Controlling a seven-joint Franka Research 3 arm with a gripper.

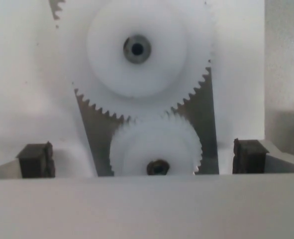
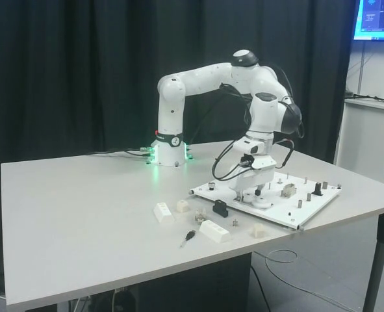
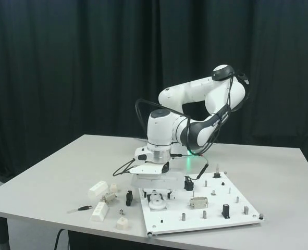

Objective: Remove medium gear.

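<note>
Medium gear (image 1: 155, 152) sits on its peg on the white assembly board (image 3: 216, 221), meshed with the larger gear (image 1: 137, 52) just beside it, and in the wrist view it lies between the two black fingertips. The gripper (image 1: 143, 158) hangs low over the board with its fingers apart, one on each side of the gear and neither touching it. To do this step well, I judge the gripper should centre on the gear's hub, settle far enough for the pads to catch the rim, close squarely across it, then lift straight along the peg so the teeth slide out of the larger gear without dragging or tilting. Part of the medium gear is cut off by the gripper body across the wrist view, so its near rim cannot be seen. In both room views the gear is small and partly masked by the gripper, and the height of the fingertips above the board is hard to judge.
</note>
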